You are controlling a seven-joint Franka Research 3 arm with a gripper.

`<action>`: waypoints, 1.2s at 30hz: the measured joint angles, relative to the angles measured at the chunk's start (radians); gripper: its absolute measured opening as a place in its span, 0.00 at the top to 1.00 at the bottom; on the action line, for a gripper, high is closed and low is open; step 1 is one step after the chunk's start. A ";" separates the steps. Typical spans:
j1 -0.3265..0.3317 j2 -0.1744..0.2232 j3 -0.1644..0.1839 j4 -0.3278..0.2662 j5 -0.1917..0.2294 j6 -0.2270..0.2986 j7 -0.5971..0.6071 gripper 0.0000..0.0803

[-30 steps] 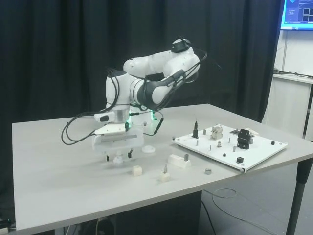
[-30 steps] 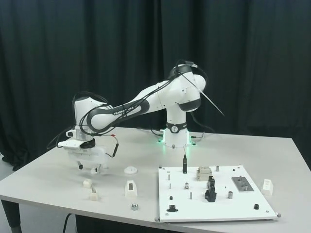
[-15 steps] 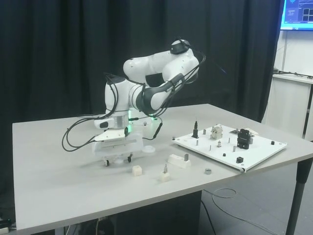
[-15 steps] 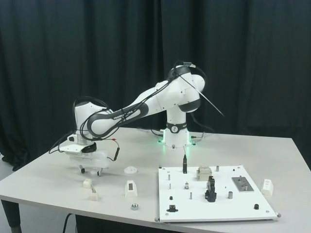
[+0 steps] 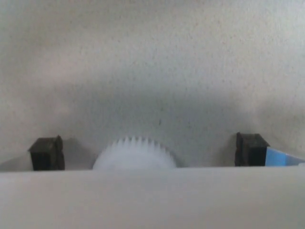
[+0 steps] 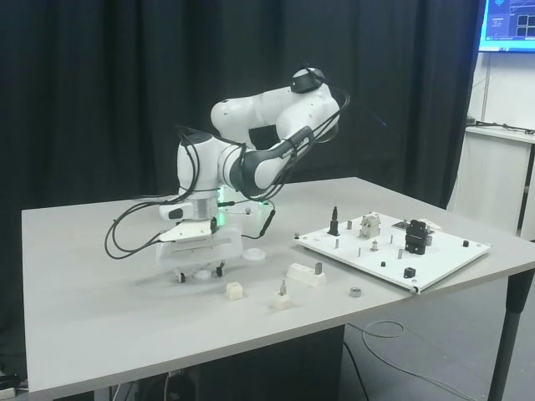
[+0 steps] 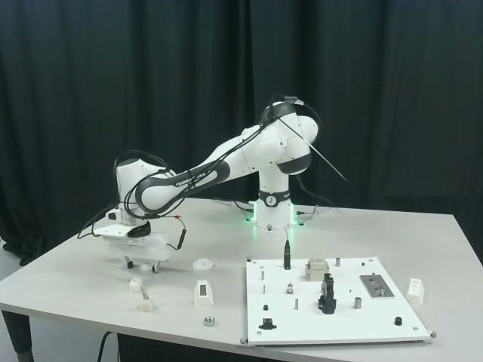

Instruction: Pick medium gear.

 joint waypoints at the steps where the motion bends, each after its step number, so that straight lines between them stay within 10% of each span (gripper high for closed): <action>1: 0.000 0.000 0.000 -0.001 0.000 0.000 0.000 0.00; 16: 0.010 -0.002 -0.007 -0.022 -0.003 -0.025 0.000 0.13; 17: 0.010 -0.002 -0.007 -0.022 -0.003 -0.026 0.000 0.36; 23: 0.011 -0.003 -0.007 -0.023 -0.003 -0.028 0.000 0.36; 24: 0.011 -0.003 -0.007 -0.023 -0.003 -0.028 0.000 0.50; 36: 0.020 -0.003 -0.021 -0.023 -0.018 -0.027 -0.009 0.50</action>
